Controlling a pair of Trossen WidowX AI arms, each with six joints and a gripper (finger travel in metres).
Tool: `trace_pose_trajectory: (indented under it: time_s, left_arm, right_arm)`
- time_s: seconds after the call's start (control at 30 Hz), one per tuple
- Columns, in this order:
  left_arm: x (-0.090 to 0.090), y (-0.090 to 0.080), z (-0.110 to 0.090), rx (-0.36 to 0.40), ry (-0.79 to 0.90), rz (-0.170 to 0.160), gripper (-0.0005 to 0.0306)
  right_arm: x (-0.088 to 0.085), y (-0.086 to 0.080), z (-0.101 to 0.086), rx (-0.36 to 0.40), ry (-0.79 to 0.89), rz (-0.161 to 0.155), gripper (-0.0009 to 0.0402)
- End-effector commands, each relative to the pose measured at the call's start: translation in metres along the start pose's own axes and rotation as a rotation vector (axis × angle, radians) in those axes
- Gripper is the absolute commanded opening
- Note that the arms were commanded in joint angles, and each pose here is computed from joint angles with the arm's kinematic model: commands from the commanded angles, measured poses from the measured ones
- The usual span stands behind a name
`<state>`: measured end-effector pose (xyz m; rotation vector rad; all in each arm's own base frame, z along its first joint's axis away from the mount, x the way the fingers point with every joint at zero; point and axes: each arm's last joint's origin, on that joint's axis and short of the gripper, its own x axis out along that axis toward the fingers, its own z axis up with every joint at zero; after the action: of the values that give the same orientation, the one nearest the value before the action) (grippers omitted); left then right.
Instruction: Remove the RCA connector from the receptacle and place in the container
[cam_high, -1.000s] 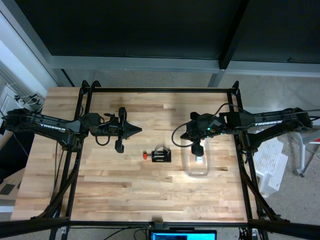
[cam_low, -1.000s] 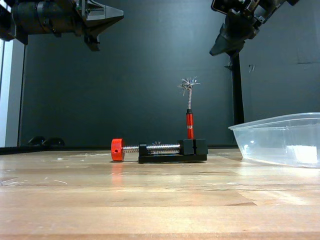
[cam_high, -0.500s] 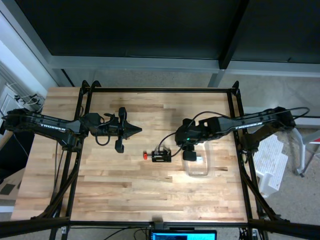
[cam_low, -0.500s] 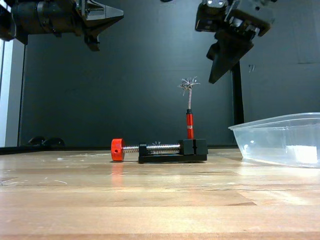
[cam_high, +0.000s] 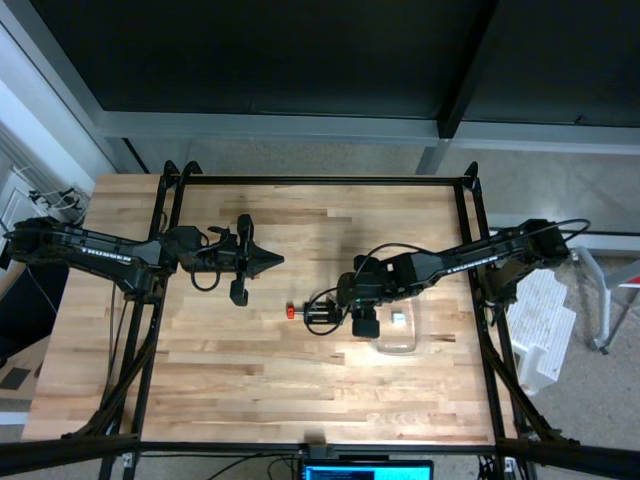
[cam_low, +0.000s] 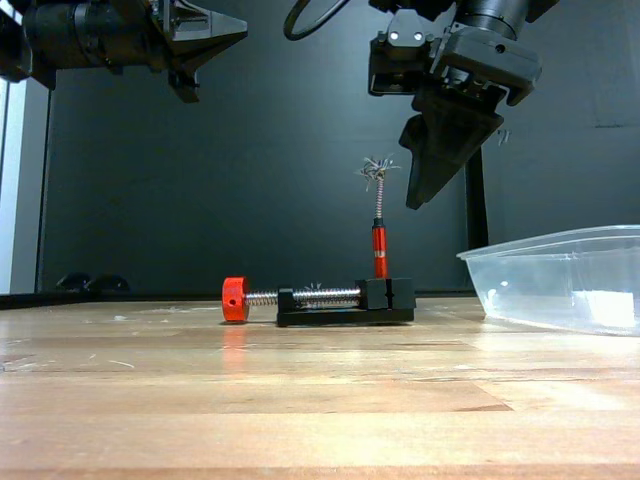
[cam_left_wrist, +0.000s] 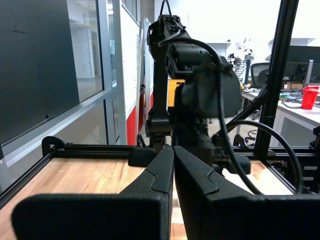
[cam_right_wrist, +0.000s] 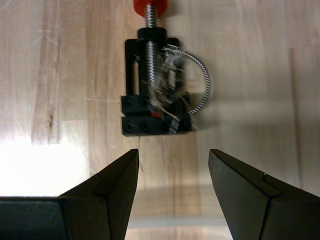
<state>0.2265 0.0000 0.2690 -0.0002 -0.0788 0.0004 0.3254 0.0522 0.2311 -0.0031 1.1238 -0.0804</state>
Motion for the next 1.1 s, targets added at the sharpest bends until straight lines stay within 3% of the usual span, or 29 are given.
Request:
trace_pose_trajectory:
  time_s: [0.03,0.7,1.1]
  left_arm:
    - [0.000,0.000,0.000,0.000,0.000,0.000,0.0000]
    - [0.000,0.000,0.000,0.000,0.000,0.000,0.0000]
    - [0.000,0.000,0.000,0.000,0.000,0.000,0.0000]
  right_arm:
    - [0.004,0.002,0.007,0.002,-0.004,-0.001,0.0194]
    - [0.041,0.010,0.018,-0.014,-0.006,0.001,0.0194]
    - [0.042,0.009,0.017,-0.027,-0.004,-0.001,0.0173]
